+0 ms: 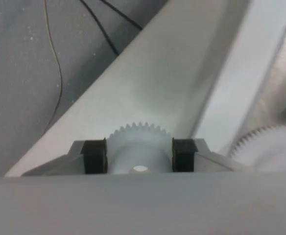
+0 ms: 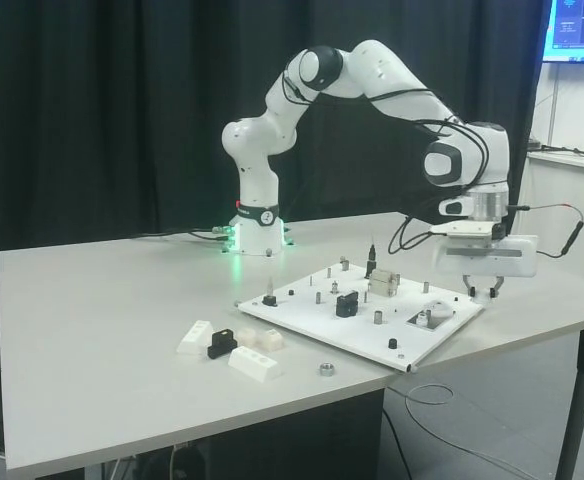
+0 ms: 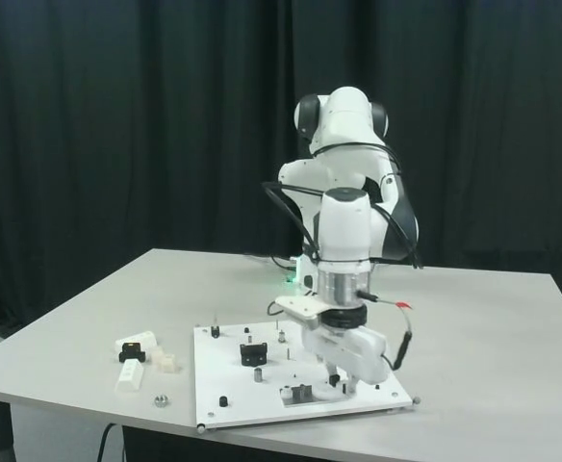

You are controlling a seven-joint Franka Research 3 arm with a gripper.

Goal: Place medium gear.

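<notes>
Between its black fingertips point(image 1: 95, 155) the gripper point(image 1: 139, 156) clamps a white gear point(image 1: 139, 147). Below it lies the white board point(image 2: 372, 335). Beside it sits another gear point(image 1: 270, 147).

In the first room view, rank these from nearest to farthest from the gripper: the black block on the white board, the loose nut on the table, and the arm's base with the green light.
1. Black block, on the board, nearest the gripper.
2. Loose nut, on the table off the board's front edge.
3. Arm's base, far back across the table.

arm point(image 2: 372, 75): white, black joints | black cables | base lit green
</notes>
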